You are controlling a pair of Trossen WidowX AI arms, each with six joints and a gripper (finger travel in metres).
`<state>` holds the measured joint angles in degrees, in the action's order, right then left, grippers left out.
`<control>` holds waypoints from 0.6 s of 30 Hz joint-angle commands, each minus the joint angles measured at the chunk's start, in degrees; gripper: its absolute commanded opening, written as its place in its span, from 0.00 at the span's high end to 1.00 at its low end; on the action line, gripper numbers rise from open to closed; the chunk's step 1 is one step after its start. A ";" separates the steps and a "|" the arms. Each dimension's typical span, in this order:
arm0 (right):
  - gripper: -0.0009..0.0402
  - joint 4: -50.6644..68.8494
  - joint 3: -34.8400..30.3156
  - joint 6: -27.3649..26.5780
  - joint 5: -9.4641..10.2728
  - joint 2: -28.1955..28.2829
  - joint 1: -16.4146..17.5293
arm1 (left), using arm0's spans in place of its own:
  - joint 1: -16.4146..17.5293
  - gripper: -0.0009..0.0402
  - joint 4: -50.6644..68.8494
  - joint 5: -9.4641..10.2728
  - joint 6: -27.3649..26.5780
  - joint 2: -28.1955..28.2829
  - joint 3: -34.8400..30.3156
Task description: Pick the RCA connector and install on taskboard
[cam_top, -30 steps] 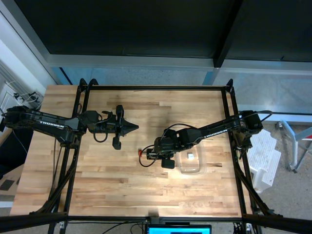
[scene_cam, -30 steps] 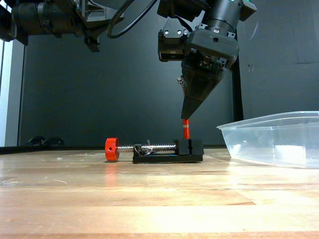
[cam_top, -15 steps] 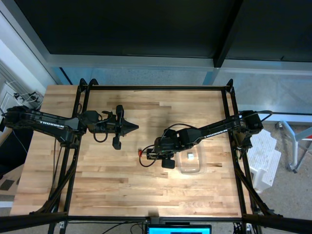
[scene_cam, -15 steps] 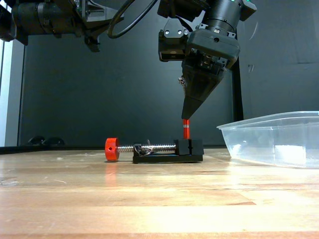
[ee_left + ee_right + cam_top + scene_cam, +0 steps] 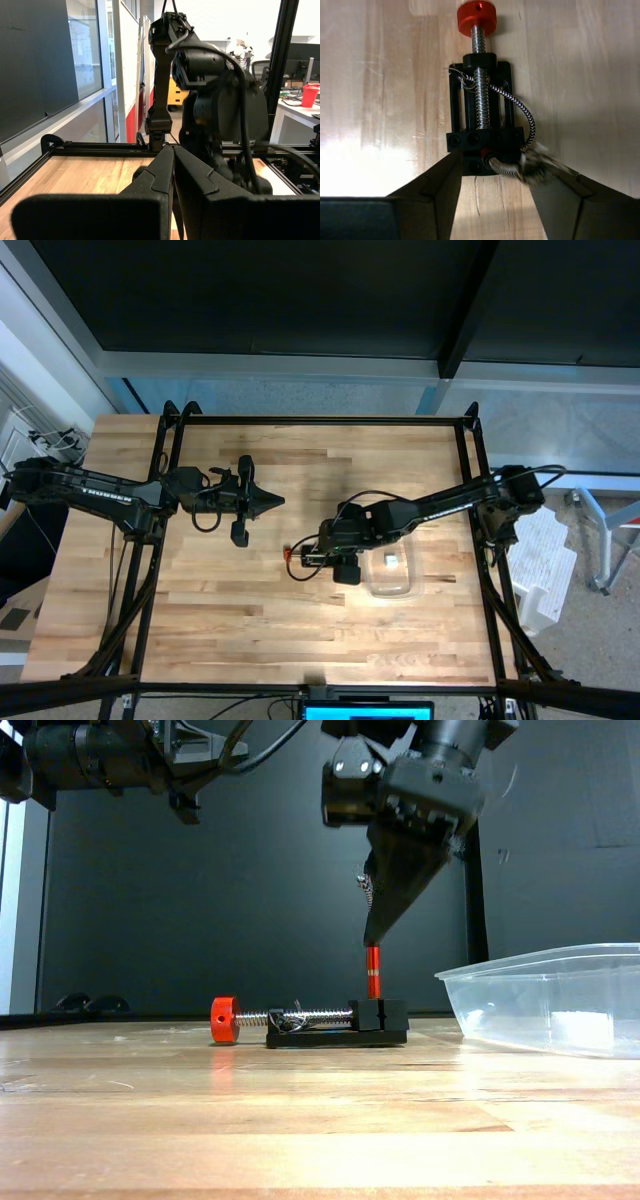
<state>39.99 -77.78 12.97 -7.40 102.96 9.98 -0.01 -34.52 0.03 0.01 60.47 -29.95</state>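
The taskboard (image 5: 335, 1028) is a small black block with a red knob (image 5: 225, 1019) on a silver screw, lying mid-table. The RCA connector (image 5: 373, 972) stands upright in the block's end as a red plug with a silver spring (image 5: 504, 167) and a braided cable. My right gripper (image 5: 368, 935) hangs just above the plug and is open. In the right wrist view its fingers (image 5: 437, 187) straddle the block's end (image 5: 455, 105) without touching the plug. My left gripper (image 5: 275, 502) is parked high at the left, shut and empty, as the left wrist view (image 5: 172, 150) shows.
A clear plastic tray (image 5: 540, 995) sits on the table right of the block, with a small whitish piece (image 5: 392, 560) inside. The black frame rails (image 5: 320, 421) border the wooden table.
My right gripper has risen a little off the taskboard, baring more of the red plug, which stays standing in the block. The left arm has not moved.
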 commanded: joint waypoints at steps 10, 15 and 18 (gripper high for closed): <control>0.51 3.48 -0.15 -0.15 -0.57 -4.61 0.07 | 0.02 0.98 0.00 0.00 0.00 0.02 0.00; 0.53 3.50 -0.15 -0.20 -0.55 -4.61 0.11 | 0.00 0.98 0.00 0.00 0.00 0.02 0.00; 0.54 3.50 -0.15 -0.22 -0.55 -4.61 0.15 | 0.00 0.98 0.00 0.00 0.00 0.02 0.00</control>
<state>43.55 -77.84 12.78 -7.90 98.35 10.11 -0.01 -34.50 0.03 -0.01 60.47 -29.93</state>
